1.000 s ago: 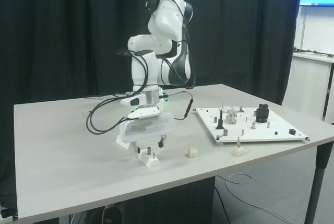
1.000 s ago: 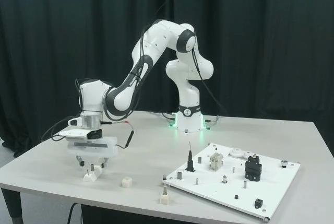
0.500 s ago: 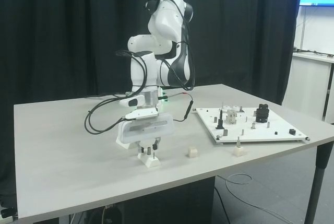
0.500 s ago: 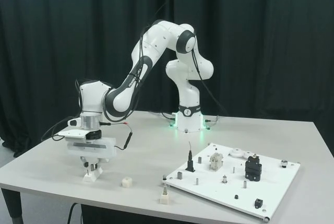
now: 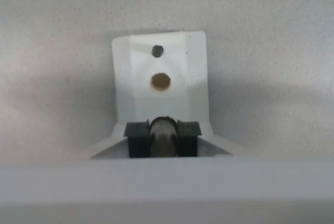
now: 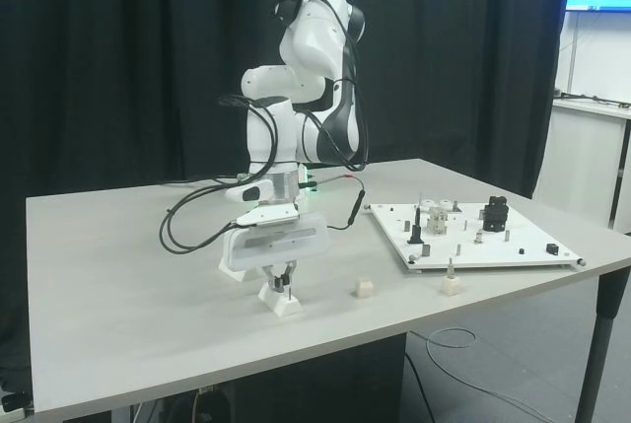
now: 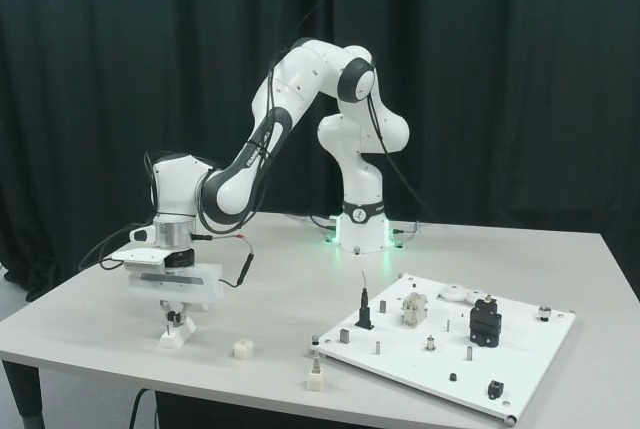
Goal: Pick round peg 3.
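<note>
the claw (image 5: 163, 139) is clenched on round peg 3 (image 5: 163, 136) — in the wrist view the two black fingertips (image 5: 136, 136) press against the peg from either side, with the peg standing upright in its small white holder block (image 5: 159, 85). that block shows two further holes on its top face, beyond the peg as the wrist camera sees it, one dark and one lighter.

in the first room view the claw (image 6: 278, 281) reaches down onto the holder block (image 6: 281, 303) at the front part of the grey counter (image 6: 118, 275), the white arm (image 6: 306, 68) bending forward and down from its base at the back. in the second room view the same block (image 7: 173, 336) sits directly under the claw (image 7: 175, 319).

near it on the counter lie a small white cube (image 7: 241, 349) and another white block with a peg (image 7: 315, 377) — both apart from the claw. further along rests a white board (image 7: 520, 344) carrying several small parts, among them a black piece (image 7: 485, 323).
</note>
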### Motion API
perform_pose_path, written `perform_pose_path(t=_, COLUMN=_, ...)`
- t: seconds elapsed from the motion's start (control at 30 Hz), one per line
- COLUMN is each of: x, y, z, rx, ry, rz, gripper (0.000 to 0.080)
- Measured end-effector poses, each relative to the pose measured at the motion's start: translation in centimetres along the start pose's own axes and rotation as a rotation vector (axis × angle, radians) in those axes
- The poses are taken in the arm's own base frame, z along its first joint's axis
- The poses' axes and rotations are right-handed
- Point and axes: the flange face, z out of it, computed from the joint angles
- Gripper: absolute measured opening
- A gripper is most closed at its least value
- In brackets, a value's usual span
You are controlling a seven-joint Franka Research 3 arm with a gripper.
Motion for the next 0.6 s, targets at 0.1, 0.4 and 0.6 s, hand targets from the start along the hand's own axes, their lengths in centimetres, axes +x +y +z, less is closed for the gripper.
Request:
perform_pose_path(t=0.1, x=0.1, y=0.0, z=-0.1, rx=0.001, ry=0.001, rz=-0.001, gripper=0.0107)
perform_pose_path(t=0.4, x=1.0, y=-0.3, z=-1.7, rx=0.017, ry=0.008, rz=-0.002, gripper=0.0106)
perform_pose_path(t=0.6, x=1.5, y=-0.2, z=-3.9, rx=0.039, ry=-0.004, rz=0.0, gripper=0.0106)
